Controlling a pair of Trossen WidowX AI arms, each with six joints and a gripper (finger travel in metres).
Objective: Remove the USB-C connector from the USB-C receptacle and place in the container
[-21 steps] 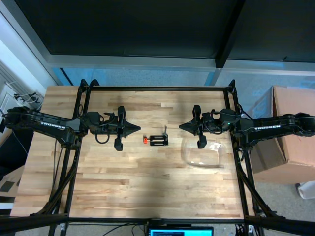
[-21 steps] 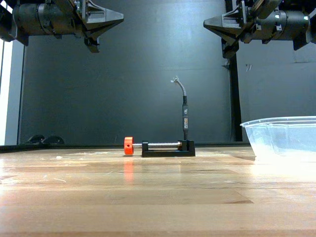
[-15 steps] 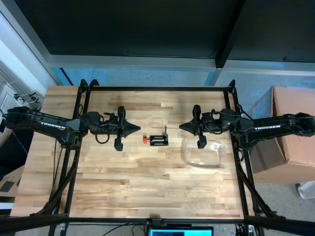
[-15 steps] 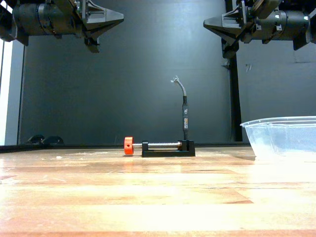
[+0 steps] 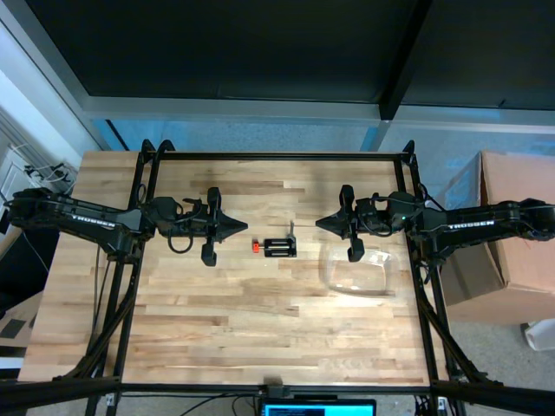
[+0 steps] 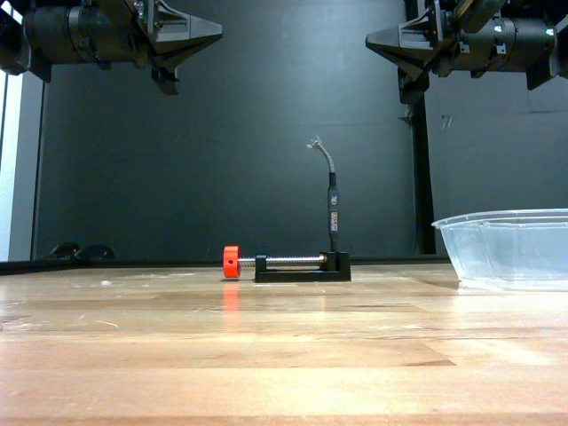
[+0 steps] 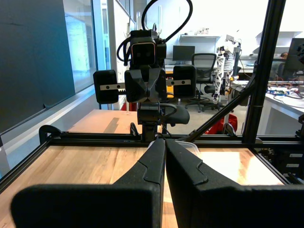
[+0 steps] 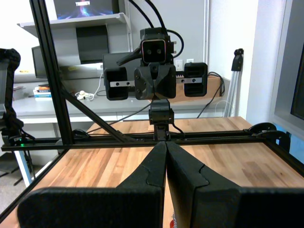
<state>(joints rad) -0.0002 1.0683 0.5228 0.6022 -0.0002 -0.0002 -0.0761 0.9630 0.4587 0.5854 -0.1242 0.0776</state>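
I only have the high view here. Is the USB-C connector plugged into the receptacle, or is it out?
Observer: In the low view the USB-C connector stands upright, plugged into the receptacle at the end of the small clamp. I cannot tell how deep it sits.
Operator: How do the grippers sit relative to it?
Observer: Both hang well above its cable tip, the left gripper off to its left and the right gripper off to its right.
Operator: Open or shut?
Observer: Shut. The left fingers and the right fingers each meet with nothing between them.
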